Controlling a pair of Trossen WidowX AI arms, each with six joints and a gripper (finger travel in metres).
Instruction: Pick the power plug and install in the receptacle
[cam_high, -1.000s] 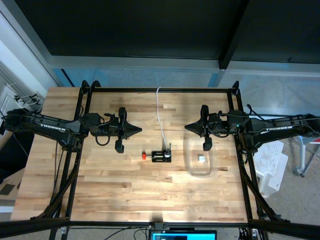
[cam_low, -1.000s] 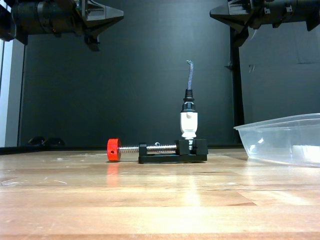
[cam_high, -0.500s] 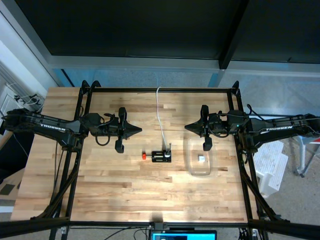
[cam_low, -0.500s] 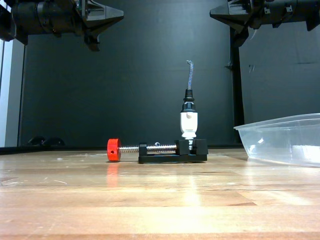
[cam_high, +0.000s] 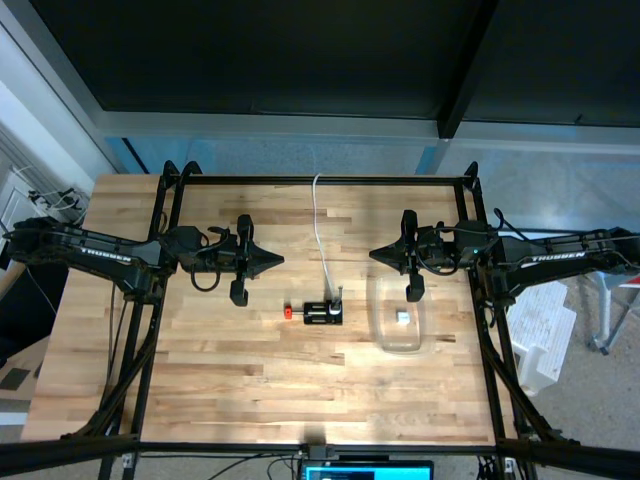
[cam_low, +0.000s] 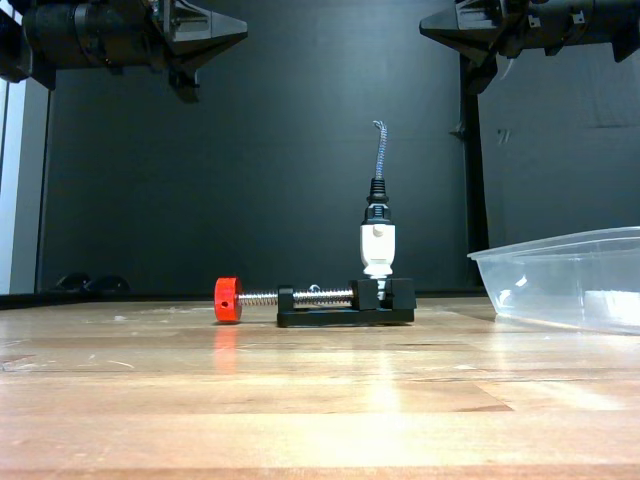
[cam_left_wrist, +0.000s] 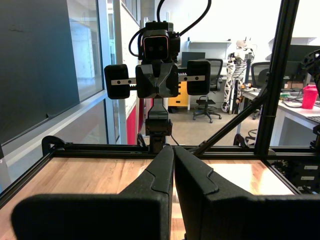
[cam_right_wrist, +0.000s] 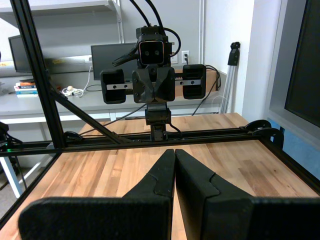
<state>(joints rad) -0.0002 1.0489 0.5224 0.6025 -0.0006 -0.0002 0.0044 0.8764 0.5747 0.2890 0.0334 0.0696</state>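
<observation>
- Nearest the near edge of the table (cam_high: 250, 400), on the right arm's side, a clear plastic tray (cam_high: 383, 340) is seen. A small pale cube (cam_high: 402, 317) lies inside it.
- Just left of the tray, a black vise (cam_high: 322, 313) is set with its orange-red knob (cam_high: 288, 312) turned toward the left arm. Its screw axis runs left to right.
- The receptacle (cam_low: 377, 245) is clamped at the vise's right end and stands upright, its long axis vertical. A small black body (cam_low: 377, 212) is seated on top, touching it.
- The power plug cannot be picked out with certainty. Whether that black body is the plug or only the cord's collar cannot be told, and no loose black piece is made out on the table or in the tray.
- Farther back and high above the board, the left gripper (cam_high: 278, 260) is held level and pointed inward. Its fingers (cam_left_wrist: 165, 165) are pressed together, and nothing is held or touched.
- Opposite it, the right gripper (cam_high: 374, 255) is held the same way. Its fingers (cam_right_wrist: 166, 167) are pressed together and it is empty.
- The receptacle lies between the two tips, below them and toward the near edge. The right gripper is judged the nearer one, with the tray almost under it.
- Farthest off, the white cord (cam_high: 319, 225) is run from the receptacle to the table's far edge.
</observation>
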